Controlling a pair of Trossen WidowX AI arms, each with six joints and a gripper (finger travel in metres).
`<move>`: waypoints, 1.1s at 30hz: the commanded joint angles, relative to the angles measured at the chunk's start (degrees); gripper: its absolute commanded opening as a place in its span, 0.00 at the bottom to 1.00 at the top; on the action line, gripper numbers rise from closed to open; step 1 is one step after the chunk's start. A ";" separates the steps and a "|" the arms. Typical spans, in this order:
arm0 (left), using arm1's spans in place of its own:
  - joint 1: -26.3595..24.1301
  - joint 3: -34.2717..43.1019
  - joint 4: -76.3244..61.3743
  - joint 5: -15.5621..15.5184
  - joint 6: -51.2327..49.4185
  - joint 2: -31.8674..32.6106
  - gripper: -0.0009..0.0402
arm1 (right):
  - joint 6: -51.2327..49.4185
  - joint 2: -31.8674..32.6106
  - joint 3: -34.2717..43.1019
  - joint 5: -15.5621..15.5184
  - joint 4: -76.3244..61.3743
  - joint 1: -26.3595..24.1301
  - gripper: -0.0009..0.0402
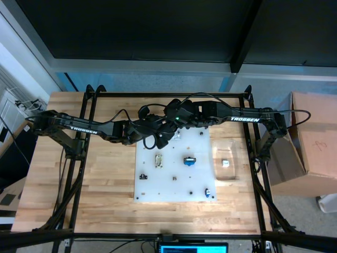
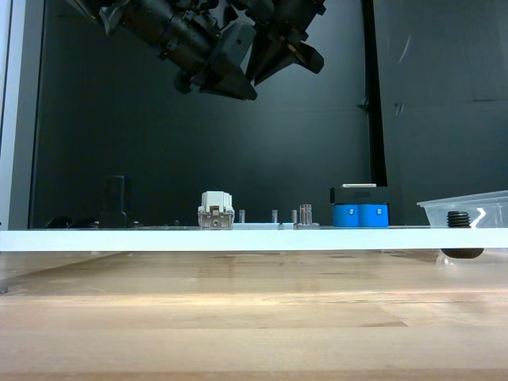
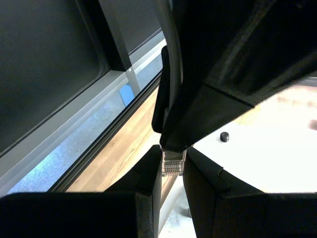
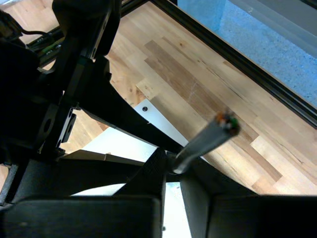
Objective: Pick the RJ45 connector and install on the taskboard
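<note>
Both grippers are meeting in the air, high over the far edge of the white board (image 1: 174,187), which is lying in the middle of the wooden table (image 1: 105,179). The left gripper (image 3: 172,173) is reaching in from the table's left edge. Its fingers (image 3: 146,191) are pressing against both sides of the clear connector (image 3: 173,162), which is hanging well above the board, clear of any seat. The right gripper (image 4: 172,173) is reaching in from the table's right edge and is clamping the connector's grey cable (image 4: 203,141). The cable's cut end is sticking out past that gripper, showing coloured wires. On the board, a blue part (image 1: 189,161) is standing near the middle and a beige socket (image 1: 158,159) is standing toward the left edge. A clear tray (image 1: 231,150) is lying just beside the board's right edge, holding a small white piece (image 1: 226,163). A cardboard box (image 1: 316,142) is sitting beyond the table's right edge.
</note>
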 commanded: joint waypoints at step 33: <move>-1.14 -7.04 -3.06 20.61 -3.43 -13.66 0.21 | -14.36 -30.08 -34.60 -14.29 6.97 11.30 0.02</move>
